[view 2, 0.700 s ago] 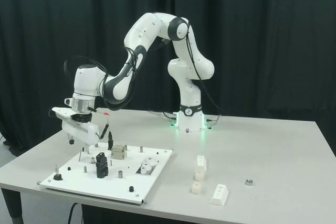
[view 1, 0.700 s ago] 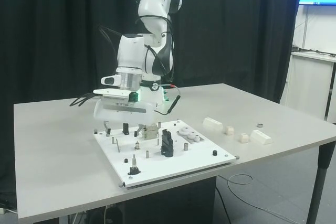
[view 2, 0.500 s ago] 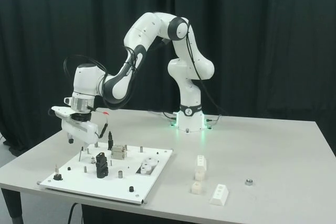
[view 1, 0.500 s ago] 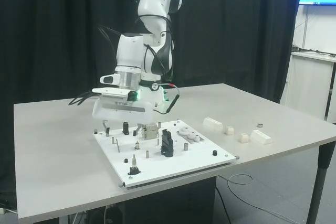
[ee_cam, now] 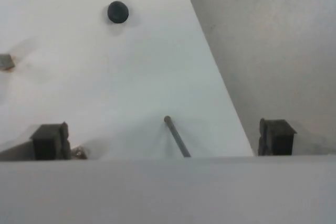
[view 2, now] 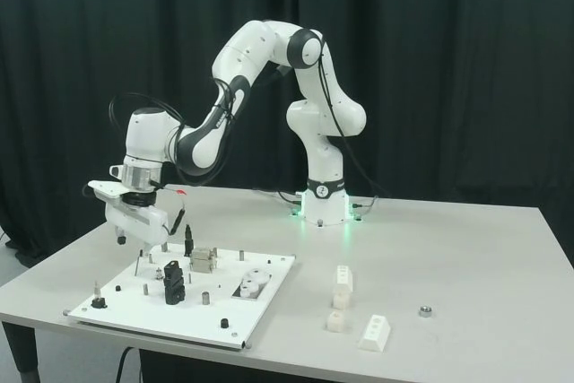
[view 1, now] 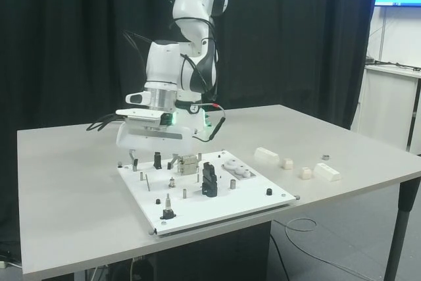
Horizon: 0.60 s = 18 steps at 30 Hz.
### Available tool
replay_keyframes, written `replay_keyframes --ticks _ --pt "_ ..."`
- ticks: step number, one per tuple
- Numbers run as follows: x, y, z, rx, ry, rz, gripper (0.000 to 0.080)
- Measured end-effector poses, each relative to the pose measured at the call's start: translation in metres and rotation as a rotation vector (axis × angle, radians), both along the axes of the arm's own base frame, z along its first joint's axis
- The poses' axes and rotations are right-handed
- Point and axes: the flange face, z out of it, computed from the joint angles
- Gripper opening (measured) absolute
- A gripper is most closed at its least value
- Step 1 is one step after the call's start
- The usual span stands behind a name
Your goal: Insert round peg 1.
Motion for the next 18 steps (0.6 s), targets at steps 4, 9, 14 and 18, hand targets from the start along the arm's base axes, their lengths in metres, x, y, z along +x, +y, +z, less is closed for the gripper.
replay_keyframes --ticks 4,9,14,18 --pt "0.001 0.002 0.0001 0.001 0.001 0.003 0.08" --pt "0.0023 0.0042 0.0002 0.002 0.002 0.007 0.08" --pt "0.0029 0.0052 0.0004 0.002 0.002 0.009 0.08" --pt "0.0029 0.0053 0.0006 0.002 0.002 0.01 0.08"
